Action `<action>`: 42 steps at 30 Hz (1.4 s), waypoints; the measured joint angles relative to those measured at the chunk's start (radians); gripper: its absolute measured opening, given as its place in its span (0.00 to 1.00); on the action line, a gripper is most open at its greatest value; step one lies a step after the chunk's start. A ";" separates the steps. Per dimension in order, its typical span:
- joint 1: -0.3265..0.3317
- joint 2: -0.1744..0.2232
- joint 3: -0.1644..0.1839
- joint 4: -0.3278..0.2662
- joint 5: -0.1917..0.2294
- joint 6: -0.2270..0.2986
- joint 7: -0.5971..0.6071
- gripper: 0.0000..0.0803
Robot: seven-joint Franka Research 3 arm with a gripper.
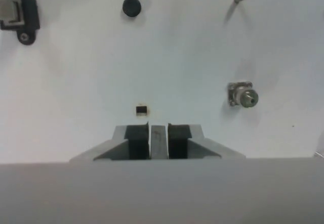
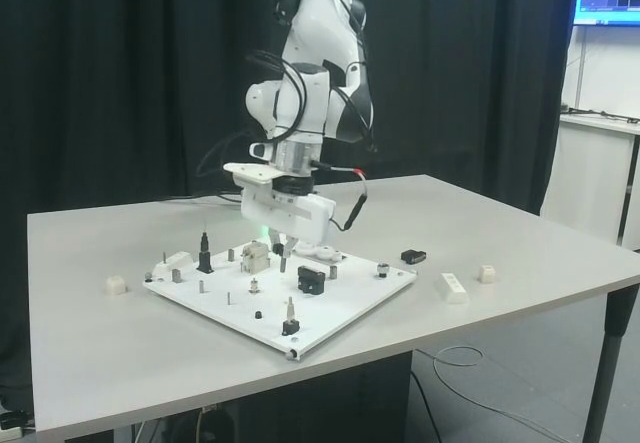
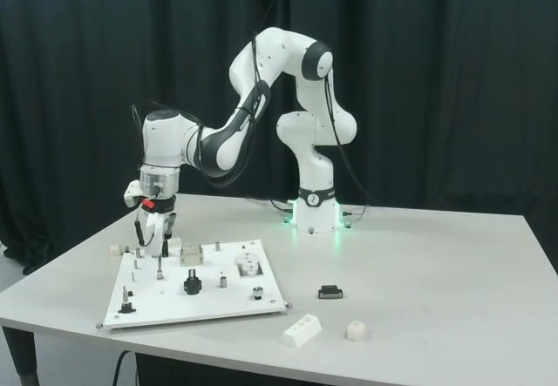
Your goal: Insert square peg 2.
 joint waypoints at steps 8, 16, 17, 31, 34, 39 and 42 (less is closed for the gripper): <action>-0.053 0.014 0.057 0.018 0.002 -0.002 0.000 0.09; -0.065 0.029 0.077 0.022 0.005 -0.003 0.000 0.09; -0.065 0.032 0.078 0.022 0.005 -0.003 0.000 0.09; -0.074 0.061 0.084 0.036 0.010 -0.002 0.000 0.09; -0.077 0.070 0.086 0.042 0.013 0.000 0.000 0.09; -0.085 0.084 0.094 0.050 0.018 0.005 0.000 0.09; -0.090 0.092 0.098 0.055 0.022 0.011 0.000 0.09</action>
